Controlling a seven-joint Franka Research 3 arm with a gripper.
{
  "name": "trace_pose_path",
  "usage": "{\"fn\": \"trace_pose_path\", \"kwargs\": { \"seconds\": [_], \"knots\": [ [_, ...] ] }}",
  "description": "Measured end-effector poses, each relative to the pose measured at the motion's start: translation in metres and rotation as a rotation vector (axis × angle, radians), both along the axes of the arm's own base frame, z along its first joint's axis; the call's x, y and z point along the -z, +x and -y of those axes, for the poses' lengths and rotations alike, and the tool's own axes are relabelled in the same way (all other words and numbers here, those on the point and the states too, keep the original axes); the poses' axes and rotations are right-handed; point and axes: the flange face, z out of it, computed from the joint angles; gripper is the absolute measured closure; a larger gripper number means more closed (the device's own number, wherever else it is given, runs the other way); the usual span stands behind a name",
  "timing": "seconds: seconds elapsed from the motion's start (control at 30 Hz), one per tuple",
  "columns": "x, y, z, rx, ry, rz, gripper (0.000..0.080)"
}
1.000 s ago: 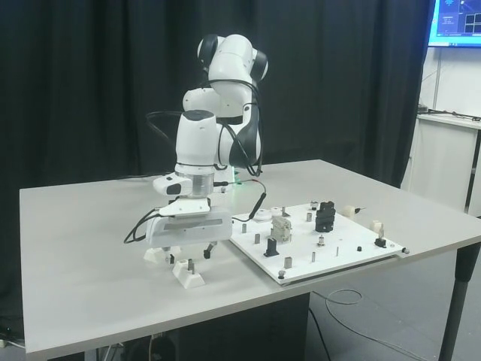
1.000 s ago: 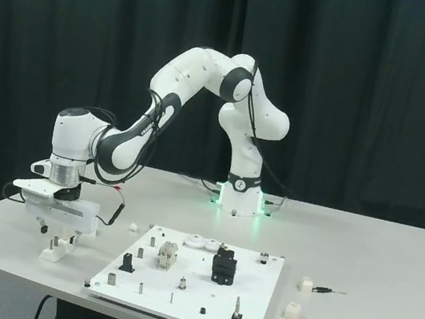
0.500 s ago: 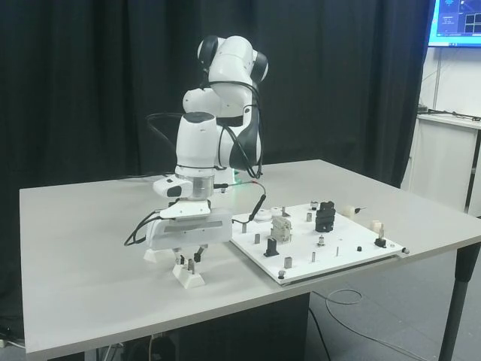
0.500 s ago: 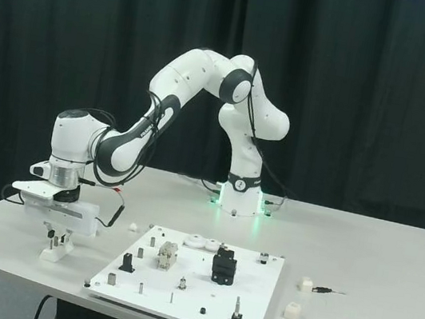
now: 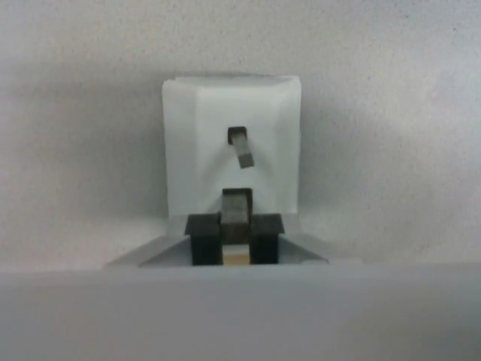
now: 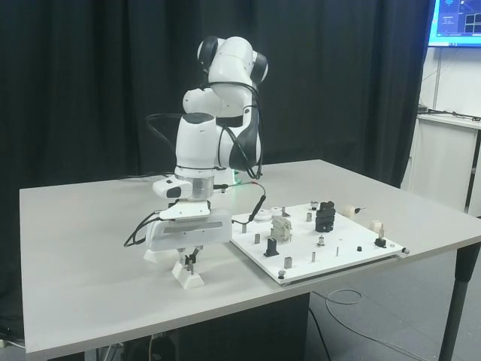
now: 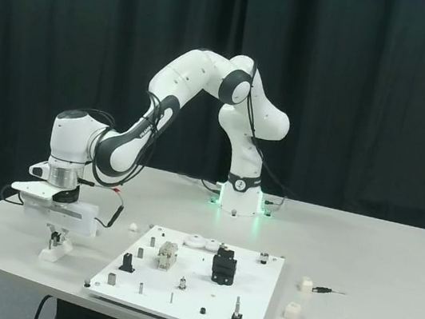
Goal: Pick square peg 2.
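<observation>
My gripper (image 5: 234, 239) is shut on the square peg (image 5: 237, 209), a small grey bar clamped between the two black fingertips (image 5: 201, 239). Directly under it stands the white peg holder (image 5: 231, 143), whose square socket (image 5: 240, 147) shows just beyond the peg's tip. In the first room view the gripper (image 6: 191, 260) hangs just above the holder (image 6: 189, 277) near the table's front edge, left of the white board. The second room view shows the gripper (image 7: 54, 237) over the same holder (image 7: 52, 253).
A white assembly board (image 6: 342, 259) carrying several small pegs and black parts lies to the right of the gripper. A second white holder (image 6: 154, 256) sits just behind it. Two small white blocks (image 7: 305, 284) (image 7: 293, 311) lie right of the board. The arm's base (image 7: 240, 200) stands at the back.
The gripper has risen a little over the white holder, and the peg has come up out of the socket with it.
</observation>
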Motion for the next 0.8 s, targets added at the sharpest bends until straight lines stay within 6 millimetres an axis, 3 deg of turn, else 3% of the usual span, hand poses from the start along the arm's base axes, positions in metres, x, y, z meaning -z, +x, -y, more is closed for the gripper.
{"fn": "trace_pose_path", "kwargs": {
  "seconds": [0.3,0.8],
  "knots": [
    [-0.010,0.006,0.001,-0.004,0.014,-0.004,0.0729],
    [-0.045,0.018,0.004,-0.006,0.051,-0.036,0.0730]
  ]
}}
